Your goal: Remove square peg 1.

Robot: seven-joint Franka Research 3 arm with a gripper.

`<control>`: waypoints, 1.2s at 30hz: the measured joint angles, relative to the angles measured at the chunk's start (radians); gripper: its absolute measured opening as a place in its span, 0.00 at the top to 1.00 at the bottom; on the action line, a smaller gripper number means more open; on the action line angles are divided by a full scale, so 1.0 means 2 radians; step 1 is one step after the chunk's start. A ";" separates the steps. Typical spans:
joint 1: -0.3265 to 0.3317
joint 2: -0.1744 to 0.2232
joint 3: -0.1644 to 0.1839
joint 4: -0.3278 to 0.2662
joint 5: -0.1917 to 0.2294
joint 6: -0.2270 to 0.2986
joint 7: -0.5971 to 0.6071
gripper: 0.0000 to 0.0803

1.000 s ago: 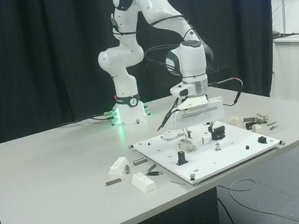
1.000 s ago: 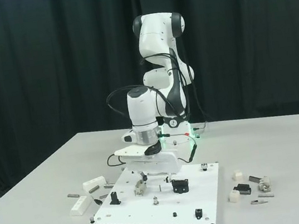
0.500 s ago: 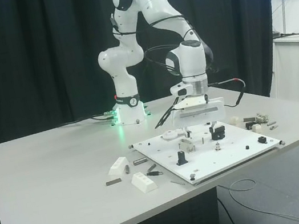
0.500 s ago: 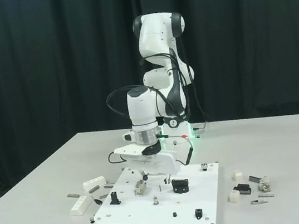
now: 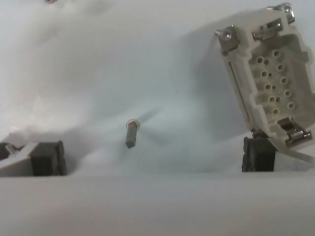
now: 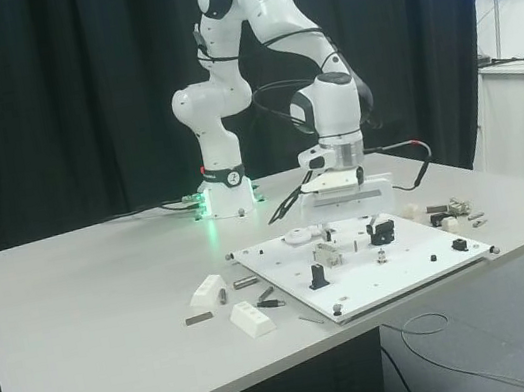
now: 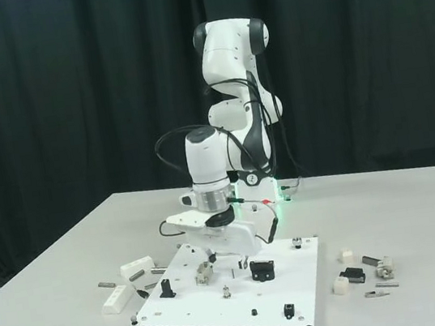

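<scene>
A small grey square peg (image 5: pixel 131 134) stands upright in the white board (image 5: pixel 147 59), and nothing grips it. My gripper (image 5: pixel 152 158) is open: its black fingertips (image 5: pixel 47 158) are far apart, one on each side of the peg and above it. In the room views the gripper (image 6: pixel 334 225) (image 7: pixel 216 257) hangs a little above the white board (image 6: pixel 402 271) (image 7: pixel 222 306), close to its middle. A pale multi-pin connector (image 5: pixel 273 88) is fixed on the board near one fingertip.
Black brackets (image 6: pixel 318 275) (image 6: pixel 382 232) and a round white part (image 6: pixel 299 237) stand on the board. Two white blocks (image 6: pixel 207 290) (image 6: pixel 251 318) and small metal pins lie on the table beside it. Several loose small parts (image 6: pixel 453 211) lie at the other side.
The gripper has risen a little above the board over the last second. The peg stays in the board.
</scene>
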 joint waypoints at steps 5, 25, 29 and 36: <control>0.001 0.002 0.001 0.000 0.000 0.000 0.016 0.00; 0.010 0.015 0.007 -0.001 0.002 0.018 0.099 0.00; 0.010 0.016 0.008 -0.001 0.002 0.023 0.106 0.00; 0.010 0.018 0.008 -0.002 0.002 0.029 0.106 0.00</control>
